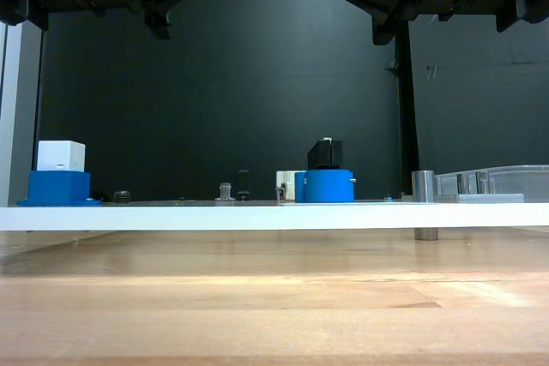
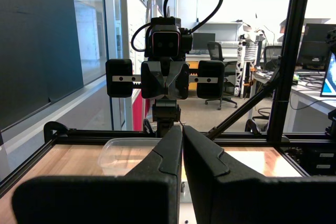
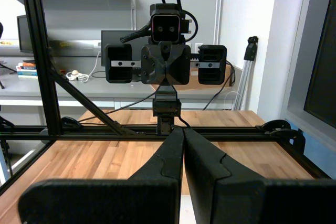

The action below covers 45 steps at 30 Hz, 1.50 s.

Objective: Pick the 16mm cylinder and place it in the container

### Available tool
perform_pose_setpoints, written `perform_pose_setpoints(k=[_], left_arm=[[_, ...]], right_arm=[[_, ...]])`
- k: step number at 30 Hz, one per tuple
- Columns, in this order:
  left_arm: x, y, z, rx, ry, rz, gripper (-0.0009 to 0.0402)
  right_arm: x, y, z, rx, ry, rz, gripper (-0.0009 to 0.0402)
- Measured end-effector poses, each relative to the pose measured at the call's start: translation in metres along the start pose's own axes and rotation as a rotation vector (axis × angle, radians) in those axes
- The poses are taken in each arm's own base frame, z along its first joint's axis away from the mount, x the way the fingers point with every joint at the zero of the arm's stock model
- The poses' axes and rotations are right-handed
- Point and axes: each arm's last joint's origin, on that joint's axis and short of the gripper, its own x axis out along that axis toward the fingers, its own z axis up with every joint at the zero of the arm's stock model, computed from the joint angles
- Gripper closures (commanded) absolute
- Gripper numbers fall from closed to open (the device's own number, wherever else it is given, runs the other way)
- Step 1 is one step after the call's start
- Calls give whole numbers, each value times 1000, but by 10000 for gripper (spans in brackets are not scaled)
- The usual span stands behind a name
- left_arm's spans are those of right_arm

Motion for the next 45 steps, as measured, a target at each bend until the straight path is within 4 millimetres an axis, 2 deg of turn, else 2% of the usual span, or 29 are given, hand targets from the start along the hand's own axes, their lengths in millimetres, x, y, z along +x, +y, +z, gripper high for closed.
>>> perform_pose_setpoints(k=[13,18,34,39,45], left_arm=[[0,0,0,0,3,0,393],[0,0,0,0,3,0,393],[0,0,-1,0,4,0,393],[0,0,-1,0,4,0,393],[0,0,-1,0,4,0,393]], right_arm=[[0,0,-1,-2,21,-4,393],[7,1,11,32,90,-2,393],[18,4,75,-2,670,7,393],[22,5,84,-27,863,21,393],[27,11,84,-41,1068,47,393]])
